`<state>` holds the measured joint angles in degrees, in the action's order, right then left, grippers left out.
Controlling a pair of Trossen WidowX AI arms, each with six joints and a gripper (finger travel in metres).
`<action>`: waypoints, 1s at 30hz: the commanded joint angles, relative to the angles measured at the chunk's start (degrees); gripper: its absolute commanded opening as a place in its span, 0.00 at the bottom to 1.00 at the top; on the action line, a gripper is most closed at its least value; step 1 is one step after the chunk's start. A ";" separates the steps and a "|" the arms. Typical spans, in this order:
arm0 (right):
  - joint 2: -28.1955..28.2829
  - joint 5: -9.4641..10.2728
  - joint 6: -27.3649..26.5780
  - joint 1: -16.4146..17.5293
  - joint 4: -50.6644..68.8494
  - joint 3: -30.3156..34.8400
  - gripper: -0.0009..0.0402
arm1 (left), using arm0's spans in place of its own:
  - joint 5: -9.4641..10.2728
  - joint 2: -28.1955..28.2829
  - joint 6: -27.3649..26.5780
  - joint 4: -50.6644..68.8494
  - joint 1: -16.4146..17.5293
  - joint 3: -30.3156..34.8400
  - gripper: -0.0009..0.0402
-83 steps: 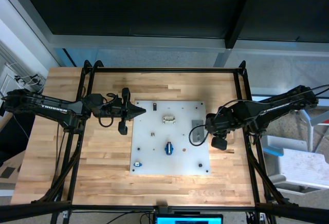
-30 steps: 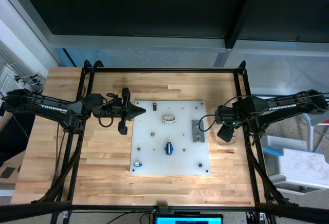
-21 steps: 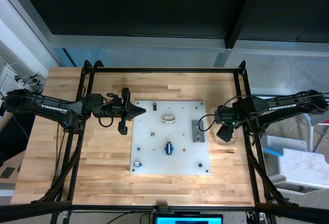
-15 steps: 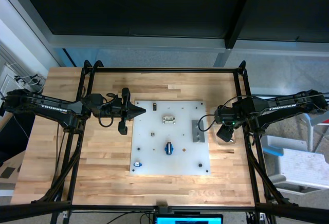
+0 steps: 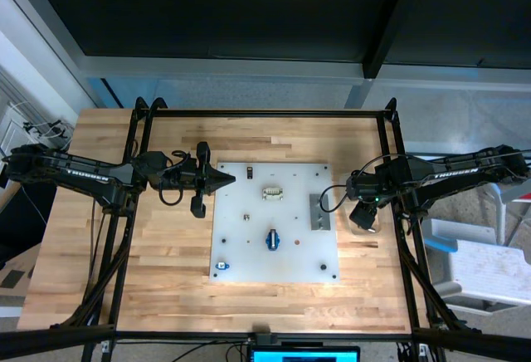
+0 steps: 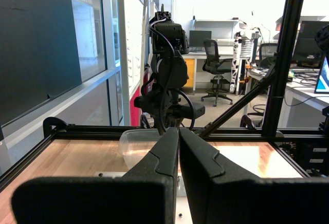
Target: Pick the 16mm cylinder and place it in the container
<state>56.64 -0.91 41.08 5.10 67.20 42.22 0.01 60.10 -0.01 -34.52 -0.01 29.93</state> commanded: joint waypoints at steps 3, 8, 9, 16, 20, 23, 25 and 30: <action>0.02 0.11 0.02 0.02 -0.33 0.04 0.39 | 0.00 0.00 0.00 -0.02 0.02 0.02 0.02; 0.02 2.64 0.00 0.02 -0.37 0.04 0.39 | 0.00 0.00 0.00 -0.02 0.00 0.02 0.02; 0.02 2.56 0.04 0.04 -0.48 0.04 0.39 | 0.00 0.00 0.00 -0.02 0.00 0.02 0.02; 0.02 2.45 0.02 0.02 -0.87 0.04 0.39 | 0.00 0.00 0.00 0.00 0.02 0.02 0.02; 0.02 2.45 0.02 0.02 -1.01 0.04 0.39 | 0.00 0.00 0.00 -0.02 0.00 0.02 0.02; 0.02 2.45 0.02 0.02 -1.11 0.04 0.39 | 0.00 0.02 0.00 -0.02 0.00 0.02 0.02; 0.02 2.45 0.02 0.02 -1.20 0.02 0.39 | 0.00 0.00 0.00 0.00 0.00 0.02 0.02; 0.02 2.45 0.02 0.02 -1.49 0.04 0.39 | 0.00 0.00 0.00 -0.02 0.00 0.02 0.02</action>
<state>56.66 1.54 41.12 5.13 65.71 42.24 0.01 60.10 -0.01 -34.52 -0.01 29.93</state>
